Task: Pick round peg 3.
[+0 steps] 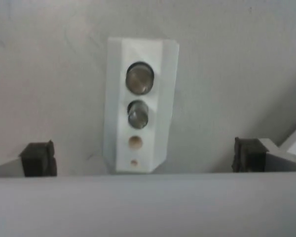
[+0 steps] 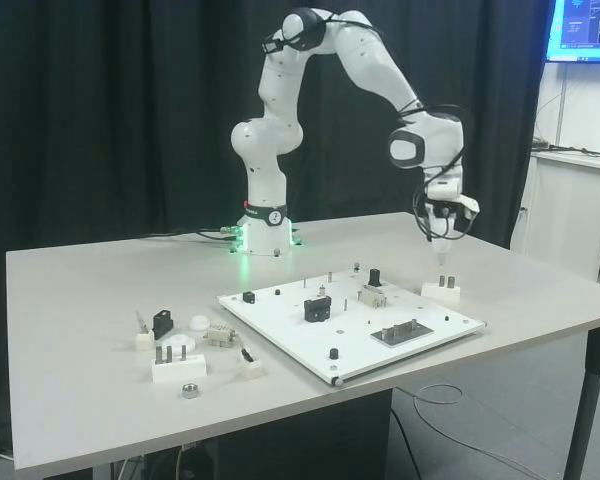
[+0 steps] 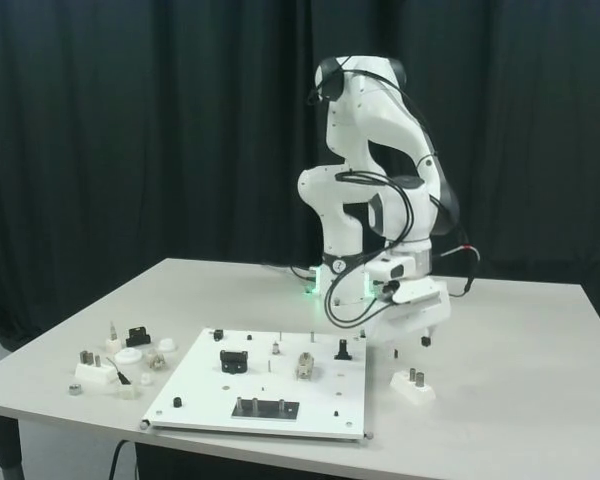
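Note:
A small white peg block (image 1: 160, 98) stands on the grey table, beside the white board's far corner (image 2: 441, 291) (image 3: 412, 389). Two round metal pegs stand in it, a thick one (image 1: 139, 79) and a slimmer one (image 1: 137, 113). Its two smaller holes (image 1: 135, 143) look empty. Nothing shows which peg is number 3. My gripper (image 1: 143, 157) (image 2: 441, 236) (image 3: 410, 347) hangs above the block, open and apart from it. Its black fingertips (image 1: 38, 159) stand wide on either side of the block, with nothing between them.
A white board (image 2: 280, 310) (image 3: 195, 390) with several black and metal fixtures lies mid-table. Loose parts and a second white peg holder (image 2: 177, 366) (image 3: 92, 372) lie beyond the board's other side. The arm's base (image 2: 263, 235) stands at the back, and a white cabinet (image 2: 570, 210) beside the table.

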Robot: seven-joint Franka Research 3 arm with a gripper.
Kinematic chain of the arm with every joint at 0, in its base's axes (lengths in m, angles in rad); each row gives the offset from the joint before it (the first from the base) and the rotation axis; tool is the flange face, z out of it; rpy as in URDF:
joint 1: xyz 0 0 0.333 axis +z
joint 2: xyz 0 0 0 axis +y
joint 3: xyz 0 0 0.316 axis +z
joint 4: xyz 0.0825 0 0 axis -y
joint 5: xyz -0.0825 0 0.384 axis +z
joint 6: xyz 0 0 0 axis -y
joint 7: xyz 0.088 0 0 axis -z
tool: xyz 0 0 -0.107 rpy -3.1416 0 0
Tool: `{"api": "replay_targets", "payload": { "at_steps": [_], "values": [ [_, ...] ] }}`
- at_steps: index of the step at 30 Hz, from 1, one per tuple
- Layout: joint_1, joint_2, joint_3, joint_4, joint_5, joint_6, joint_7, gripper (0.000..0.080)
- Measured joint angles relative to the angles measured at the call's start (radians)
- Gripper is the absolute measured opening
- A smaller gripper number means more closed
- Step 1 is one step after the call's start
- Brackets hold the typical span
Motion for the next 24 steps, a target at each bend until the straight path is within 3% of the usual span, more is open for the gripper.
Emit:
{"api": "replay_targets", "payload": {
  "at_steps": [12, 24],
  "values": [
    [-0.003, 0.092, -0.001, 0.061, 0.002, -0.002, 0.001, 0.0800],
    [-0.001, 0.127, 0.012, 0.066, 0.017, -0.002, 0.001, 0.0800]
  ]
}}
